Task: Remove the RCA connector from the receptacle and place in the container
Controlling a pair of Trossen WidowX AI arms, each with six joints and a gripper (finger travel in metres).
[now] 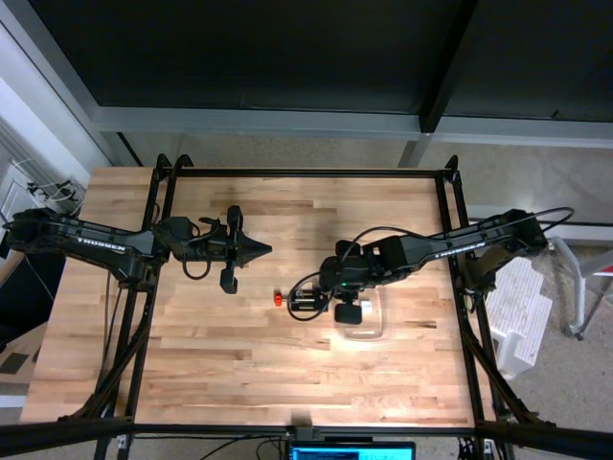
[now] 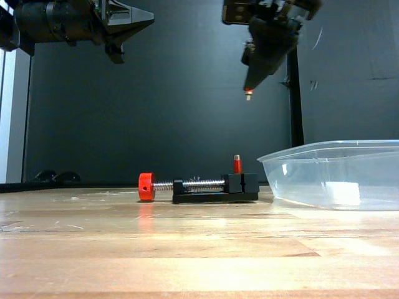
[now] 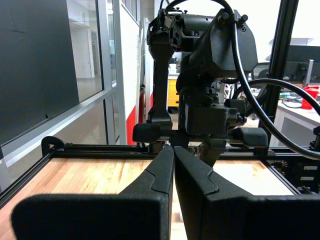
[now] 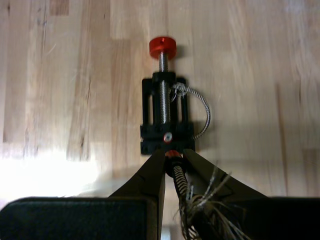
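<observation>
Low view: left gripper (image 2: 147, 22), right gripper (image 2: 249, 86) hang high.

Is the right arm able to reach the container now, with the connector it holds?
Probably yes. The right gripper, shut on the RCA connector, hangs above the receptacle; the open container lies just beside, nothing between. The left gripper, shut, is parked high, well away.

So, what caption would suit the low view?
Right gripper holds the RCA connector high above the receptacle, beside the container; left gripper parked aloft, shut.
</observation>
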